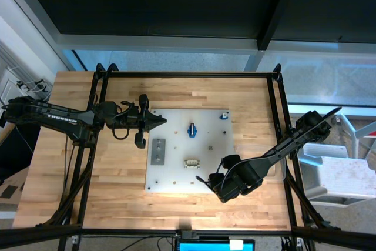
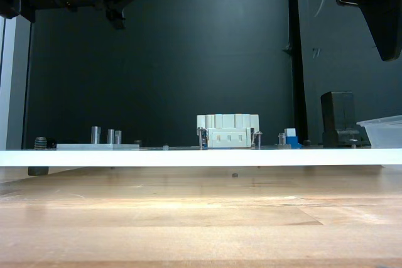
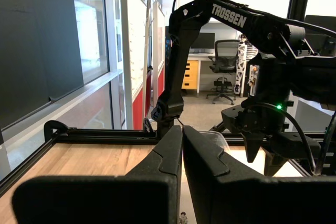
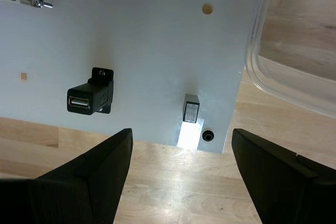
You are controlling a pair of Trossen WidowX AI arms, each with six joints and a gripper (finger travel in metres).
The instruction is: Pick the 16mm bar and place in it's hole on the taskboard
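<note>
Right gripper [image 4: 181,132], wide open and empty, hangs over what looks like the bar [image 4: 191,109] standing free near the board [image 4: 157,35] corner, should centre then drop straight; left gripper [image 1: 160,120], closed empty, hovers over board's left edge.

I've got the taskboard [image 1: 176,171] in the middle of the table [image 1: 117,204]. My left gripper [image 1: 163,120] hangs over its far-left edge, and the right gripper [image 1: 207,185] over the near-right corner. Below the right one, what I take for the 16mm bar [image 4: 191,109] stands on the board just beside a corner hole [image 4: 208,135]. The USB socket [image 4: 89,99] is near it, and the tray [image 4: 273,72] lies off the board's right edge.
</note>
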